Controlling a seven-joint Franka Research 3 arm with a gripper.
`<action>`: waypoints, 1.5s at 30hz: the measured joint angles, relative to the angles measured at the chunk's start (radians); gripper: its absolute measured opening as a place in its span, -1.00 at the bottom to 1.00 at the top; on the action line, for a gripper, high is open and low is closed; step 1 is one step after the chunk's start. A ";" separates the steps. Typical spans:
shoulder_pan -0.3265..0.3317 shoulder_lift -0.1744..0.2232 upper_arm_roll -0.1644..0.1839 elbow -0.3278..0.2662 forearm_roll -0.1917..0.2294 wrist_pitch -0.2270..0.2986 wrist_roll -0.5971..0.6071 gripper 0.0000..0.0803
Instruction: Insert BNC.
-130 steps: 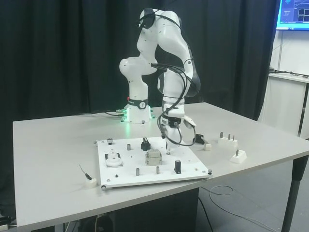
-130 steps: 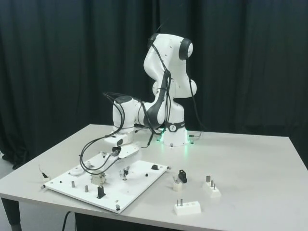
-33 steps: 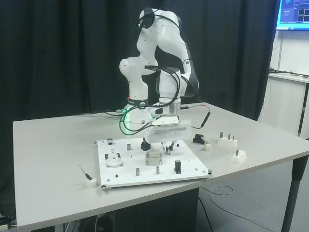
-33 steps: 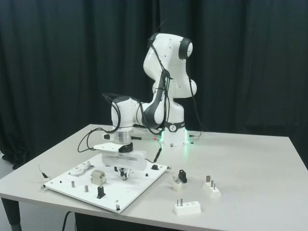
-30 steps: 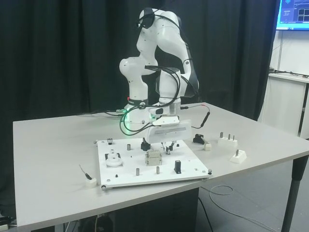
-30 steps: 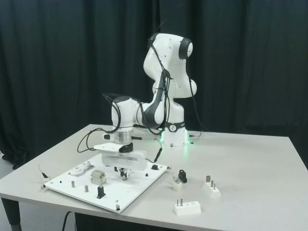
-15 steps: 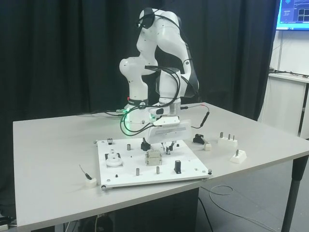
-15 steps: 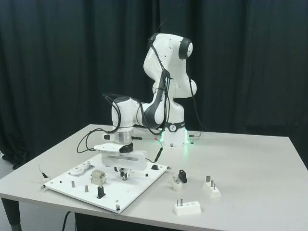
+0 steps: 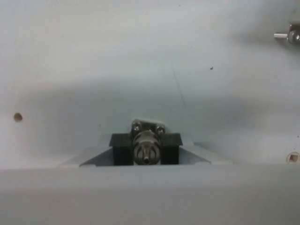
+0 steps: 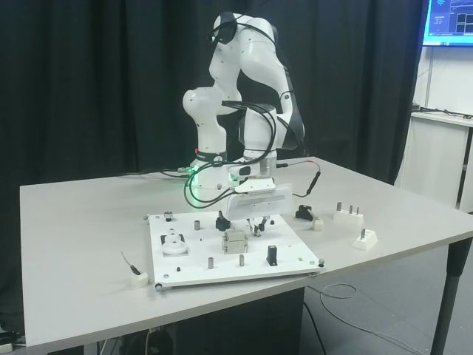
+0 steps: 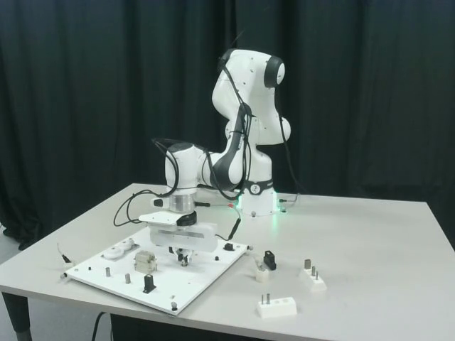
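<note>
Over the last few seconds the wrist swung round, and now the gripper [image 10: 256,222] sits low over the white board [image 10: 288,262] mid-tabletop. The jaws look clamped on the BNC plug [image 9: 146,146], so I'd guess it's seating now.

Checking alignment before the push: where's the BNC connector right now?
The BNC connector sits between the gripper fingers, low over the white board, beside the grey block near the board's middle.
</note>
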 joint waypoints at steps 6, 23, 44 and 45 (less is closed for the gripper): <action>0.000 0.000 0.000 -0.001 0.002 0.002 0.000 -0.70; -0.001 -0.002 -0.002 -0.003 0.032 0.002 0.116 -0.70; 0.000 -0.002 -0.002 -0.002 0.032 0.002 0.458 -0.70; 0.000 -0.002 -0.002 -0.002 0.032 0.002 0.476 -0.70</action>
